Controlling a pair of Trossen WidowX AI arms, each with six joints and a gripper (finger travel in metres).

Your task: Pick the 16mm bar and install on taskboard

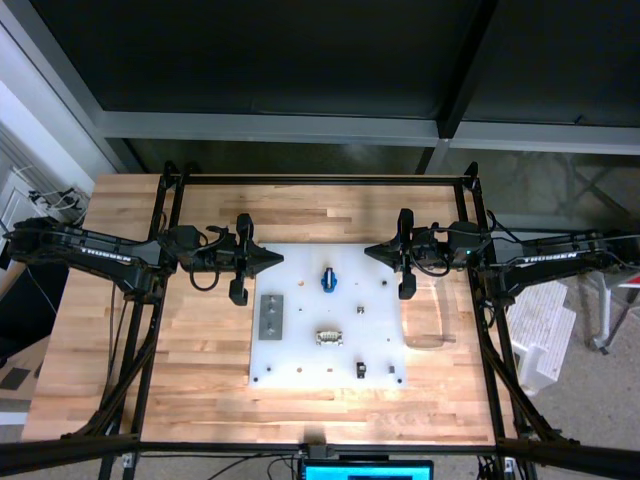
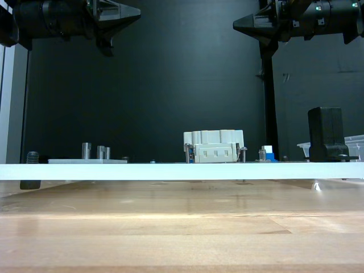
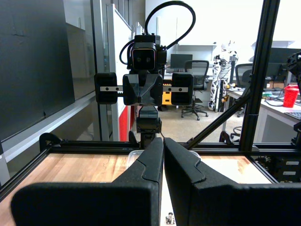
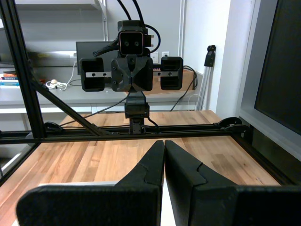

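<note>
The white task board point(image 1: 300, 350) lies in the middle of the table. On its left part sits a grey block point(image 1: 271, 315) with short metal pegs point(image 2: 86, 150) standing upright in it; I cannot tell whether one is the 16mm bar. My left gripper point(image 1: 278, 258) hovers high over the board's far left corner, shut and holding nothing; its closed fingertips point(image 3: 157, 146) point at the right arm. My right gripper point(image 1: 368, 252) hovers at the same height over the far right part, shut and empty point(image 4: 164, 142). The two face each other, apart.
On the board are a blue part point(image 1: 328, 279), a beige multi-pin connector point(image 2: 213, 147) and a black block point(image 2: 325, 133) near the front right. A clear plastic tray point(image 1: 432, 318) lies on the table to the board's right. Black frame rails run along the table edges.
</note>
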